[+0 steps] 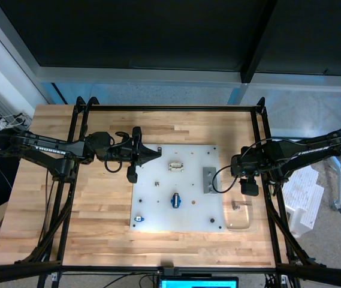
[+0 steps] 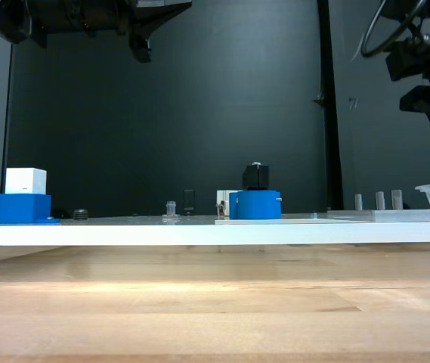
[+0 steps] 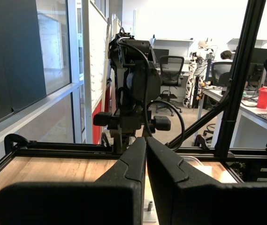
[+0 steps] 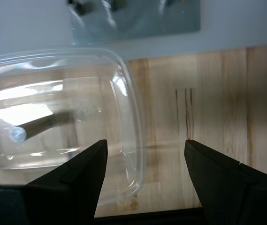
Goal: Pick the 16mm cylinder and install on the taskboard
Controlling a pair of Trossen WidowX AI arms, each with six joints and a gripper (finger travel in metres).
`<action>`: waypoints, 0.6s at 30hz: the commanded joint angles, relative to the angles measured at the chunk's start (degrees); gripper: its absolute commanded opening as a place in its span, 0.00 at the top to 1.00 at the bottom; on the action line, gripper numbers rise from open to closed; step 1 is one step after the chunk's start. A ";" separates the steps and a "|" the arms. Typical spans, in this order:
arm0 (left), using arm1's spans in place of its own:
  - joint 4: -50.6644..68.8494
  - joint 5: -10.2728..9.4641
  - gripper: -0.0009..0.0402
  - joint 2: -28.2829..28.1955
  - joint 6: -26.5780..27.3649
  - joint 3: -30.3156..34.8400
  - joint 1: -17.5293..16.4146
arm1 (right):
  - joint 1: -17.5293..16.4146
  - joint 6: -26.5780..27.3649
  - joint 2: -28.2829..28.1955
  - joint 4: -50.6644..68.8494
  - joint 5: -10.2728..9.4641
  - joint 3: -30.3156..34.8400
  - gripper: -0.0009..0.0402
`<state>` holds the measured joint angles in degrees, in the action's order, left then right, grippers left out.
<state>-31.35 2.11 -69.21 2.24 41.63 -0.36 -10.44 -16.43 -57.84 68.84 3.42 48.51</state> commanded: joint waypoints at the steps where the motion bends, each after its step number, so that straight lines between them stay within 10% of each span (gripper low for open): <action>1: -0.02 0.02 0.98 0.00 -0.02 0.00 -0.02 | -0.55 0.48 0.00 -0.02 0.04 0.70 0.42; 7: -0.02 0.02 0.98 0.00 -0.02 0.00 0.00 | -4.90 -1.75 -0.09 -0.02 4.59 0.70 0.42; 18: 0.00 0.02 0.98 0.00 -0.02 0.00 0.00 | -16.57 -13.16 -3.15 0.72 3.98 0.70 0.42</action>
<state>-31.35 2.11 -69.21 2.22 41.63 -0.36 -26.04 -28.45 -60.49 69.65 7.70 49.19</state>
